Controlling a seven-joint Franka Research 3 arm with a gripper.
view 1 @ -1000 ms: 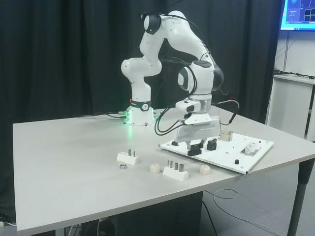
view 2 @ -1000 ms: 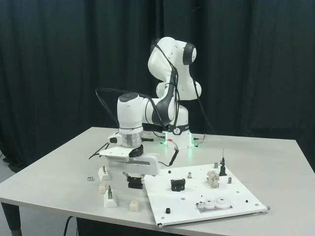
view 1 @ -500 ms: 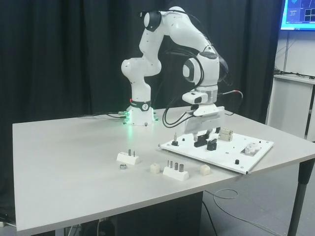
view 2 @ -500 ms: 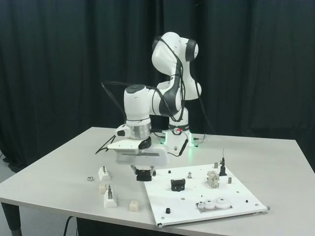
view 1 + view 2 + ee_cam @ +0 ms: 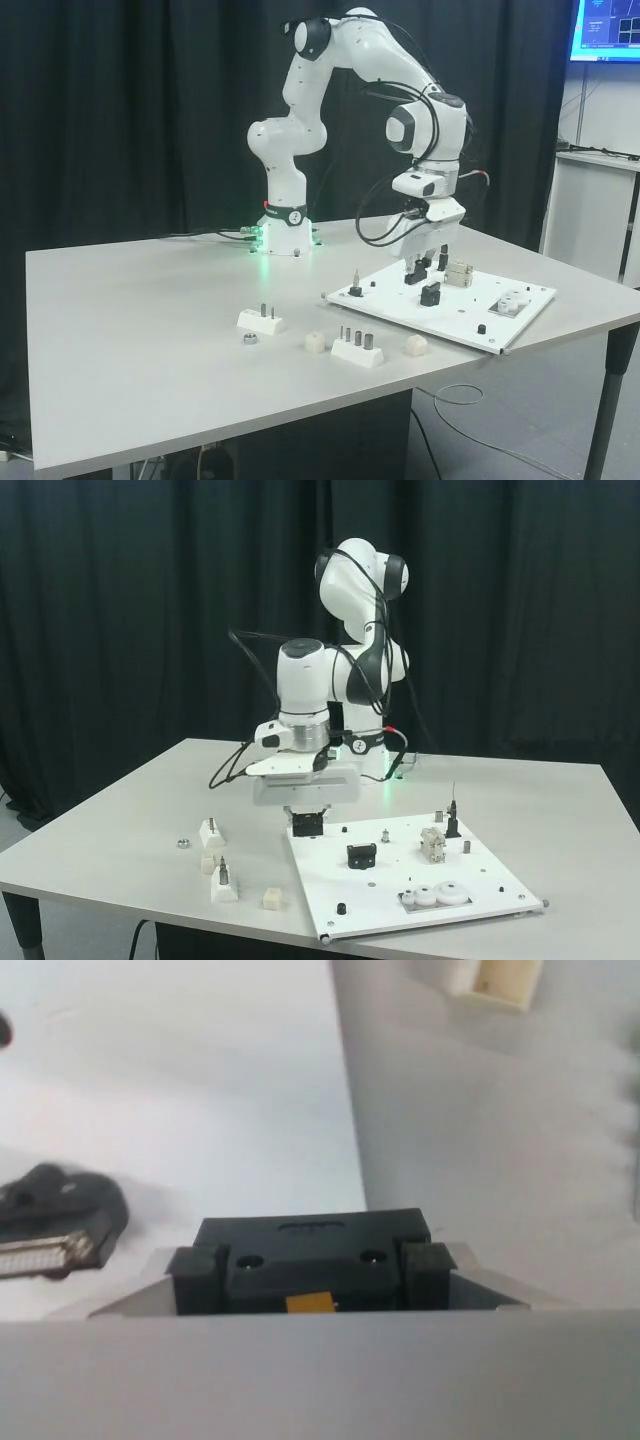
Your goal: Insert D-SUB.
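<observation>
My gripper (image 5: 419,268) hangs just above the white board (image 5: 500,325), shut on a black D-SUB plug (image 5: 306,823). In the wrist view the plug (image 5: 312,1250) sits squarely between the two black fingertips (image 5: 194,1276). The black D-SUB socket (image 5: 58,1228) with its row of metal pins lies on the board (image 5: 200,1080), off to one side of the plug and apart from it. From the second room view the socket (image 5: 361,855) is to the right of my gripper (image 5: 306,825) and nearer the board's front edge. The socket (image 5: 430,295) also shows in the first room view.
The board carries white gears (image 5: 436,893), a metal block (image 5: 433,843), a tall black pin (image 5: 452,820) and small pegs. On the grey table beside the board stand white peg holders (image 5: 260,320) (image 5: 358,350), small white cubes (image 5: 314,342) (image 5: 415,345) and a nut (image 5: 250,339).
The arm has risen and carried the plug from the board's near-left edge inward over the board, toward the socket. The gripper has stayed shut on the plug.
</observation>
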